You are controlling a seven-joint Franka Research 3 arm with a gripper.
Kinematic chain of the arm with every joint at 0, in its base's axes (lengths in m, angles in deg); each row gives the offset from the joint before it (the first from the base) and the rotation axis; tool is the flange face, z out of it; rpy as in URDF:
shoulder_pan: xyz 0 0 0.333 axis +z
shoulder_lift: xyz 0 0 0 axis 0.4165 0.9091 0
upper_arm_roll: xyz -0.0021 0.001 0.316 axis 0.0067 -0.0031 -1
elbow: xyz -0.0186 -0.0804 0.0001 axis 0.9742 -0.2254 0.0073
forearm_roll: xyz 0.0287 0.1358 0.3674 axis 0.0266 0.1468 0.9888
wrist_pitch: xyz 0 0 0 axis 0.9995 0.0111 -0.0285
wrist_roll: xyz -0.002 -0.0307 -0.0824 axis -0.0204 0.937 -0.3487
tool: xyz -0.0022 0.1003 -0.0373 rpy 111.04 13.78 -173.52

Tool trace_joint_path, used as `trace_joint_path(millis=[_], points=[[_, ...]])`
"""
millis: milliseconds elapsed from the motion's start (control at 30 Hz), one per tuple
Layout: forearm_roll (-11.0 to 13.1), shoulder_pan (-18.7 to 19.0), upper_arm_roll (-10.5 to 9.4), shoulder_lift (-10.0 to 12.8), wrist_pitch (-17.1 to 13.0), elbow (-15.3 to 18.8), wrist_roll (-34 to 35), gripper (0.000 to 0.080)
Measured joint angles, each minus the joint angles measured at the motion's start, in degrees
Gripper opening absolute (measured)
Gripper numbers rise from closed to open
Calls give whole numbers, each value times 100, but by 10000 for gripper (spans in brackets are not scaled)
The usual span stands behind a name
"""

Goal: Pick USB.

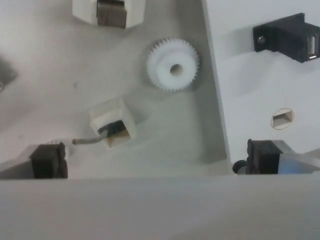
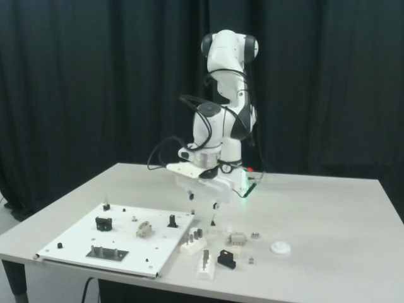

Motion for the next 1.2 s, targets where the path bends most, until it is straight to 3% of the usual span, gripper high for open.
trace_joint_path(millis=[833,1200], points=[[449,-59,-219,382,563,-301,-884,800],[452,-344,-514,645,642,-516,-1311,800]])
